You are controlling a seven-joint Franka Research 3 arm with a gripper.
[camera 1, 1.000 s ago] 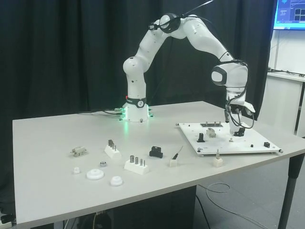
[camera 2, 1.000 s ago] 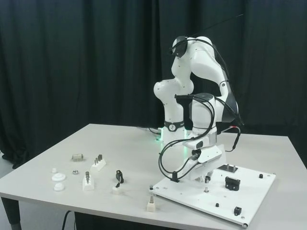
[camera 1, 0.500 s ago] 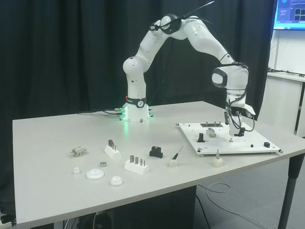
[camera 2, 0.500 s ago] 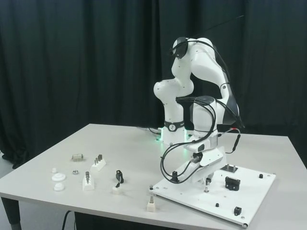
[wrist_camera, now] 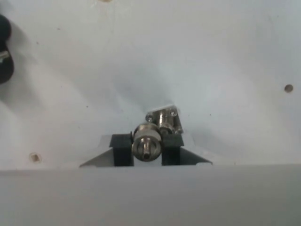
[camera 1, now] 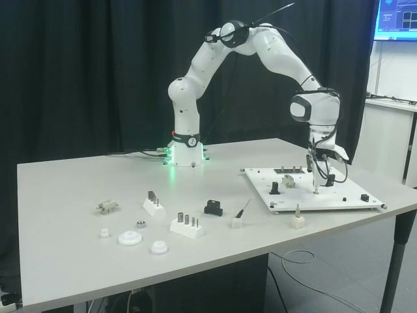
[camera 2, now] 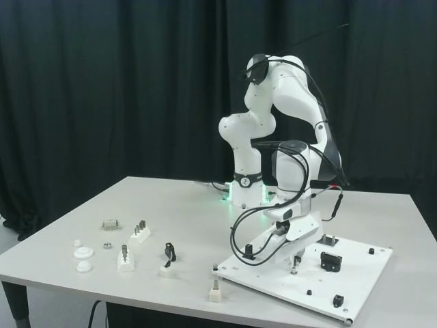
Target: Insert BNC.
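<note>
One white arm (camera 1: 260, 49) bolted at the far side of one grey table (camera 1: 78, 235), green light at its base. One white board (camera 1: 326, 192) lying flat on the right part of the table, carrying several small black fixtures, among them one black block (camera 2: 331, 260) near the wrist in the second room view. Left of the board, loose parts: three white blocks bearing metal pins (camera 1: 187, 225), one more white block with an upright pin (camera 1: 298, 219) just beside the board's near edge, one black clip (camera 1: 213, 207), one slim white stand with a thin rod (camera 1: 238, 218), one small metal connector (camera 1: 107, 207), one nut (camera 1: 139, 223) and three round white discs (camera 1: 130, 238). One gripper (wrist_camera: 147, 150) poised low over the board, its two black fingers (wrist_camera: 121, 149) closed tight on the BNC (wrist_camera: 147, 141), one on either side of the plug's round metal barrel. Right beside the plug's tip, one metal socket (wrist_camera: 167, 120) with a square flange fastened to the board; touching or just apart, hard to judge.
</note>
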